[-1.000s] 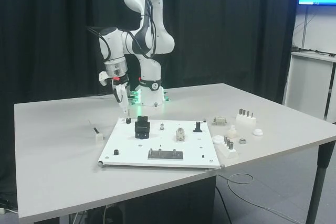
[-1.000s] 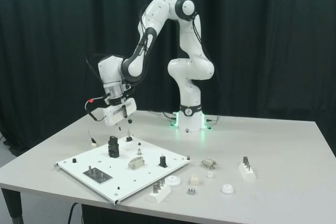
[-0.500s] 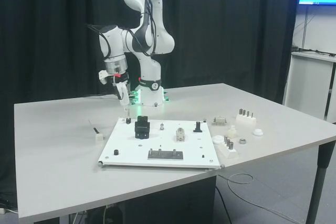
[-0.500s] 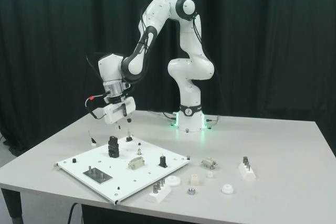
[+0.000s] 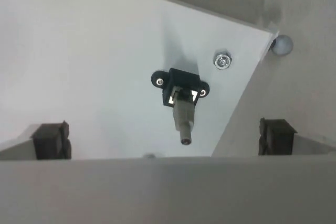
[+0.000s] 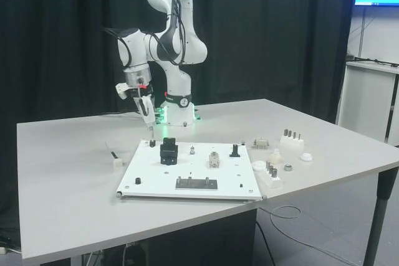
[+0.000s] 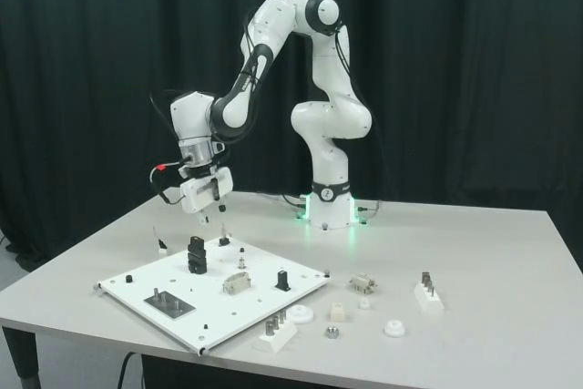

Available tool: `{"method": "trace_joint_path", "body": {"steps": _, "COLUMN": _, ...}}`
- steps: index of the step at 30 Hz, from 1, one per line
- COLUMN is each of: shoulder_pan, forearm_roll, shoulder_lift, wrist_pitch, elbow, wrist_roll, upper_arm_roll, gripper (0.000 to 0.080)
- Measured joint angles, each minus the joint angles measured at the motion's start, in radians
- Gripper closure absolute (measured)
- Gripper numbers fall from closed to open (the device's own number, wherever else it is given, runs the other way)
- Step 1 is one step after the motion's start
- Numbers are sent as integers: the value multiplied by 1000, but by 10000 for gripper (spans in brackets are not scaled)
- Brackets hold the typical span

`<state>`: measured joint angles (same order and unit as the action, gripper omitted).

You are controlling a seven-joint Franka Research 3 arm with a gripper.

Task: Pick bolt 4.

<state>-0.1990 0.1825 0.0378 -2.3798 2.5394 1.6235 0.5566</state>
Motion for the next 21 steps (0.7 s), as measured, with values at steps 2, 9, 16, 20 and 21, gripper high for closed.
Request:
{"method": "trace_joint_path", "body": {"steps": 2, "shoulder_pan": 0, "forearm_roll": 0, "shoulder_lift": 0, "wrist_pitch": -2, "elbow": 0, "wrist_roll": -12, "upper_arm_roll": 0, "gripper": 3}}
{"method": "trace_joint_path", "body": {"steps": 9, "shoulder_pan": -1, "forearm_roll": 0, "shoulder_lift": 0, "wrist_pitch": -7, "elbow": 1, "wrist_roll": -37, "upper_arm_roll": 0, "gripper": 3}}
{"method": "trace_joint_path", "body": {"steps": 16, "shoulder_pan": -2, "forearm_roll": 0, "shoulder_lift": 0, "wrist_pitch": -9, "elbow": 1, "wrist_roll": -61, "upper_arm_roll": 0, "gripper": 3}}
{"method": "trace_joint_path", "body": {"steps": 20, "shoulder_pan": -2, "forearm_roll": 0, "shoulder_lift": 0, "wrist_pitch": -11, "elbow": 1, "wrist_roll": -77, "upper_arm_roll": 0, "gripper": 3}}
{"method": "trace_joint_path", "body": {"steps": 21, "shoulder_pan": -2, "forearm_roll": 0, "shoulder_lift": 0, "wrist_pitch": -12, "elbow": 1, "wrist_roll": -80, "upper_arm_roll": 0, "gripper": 3}}
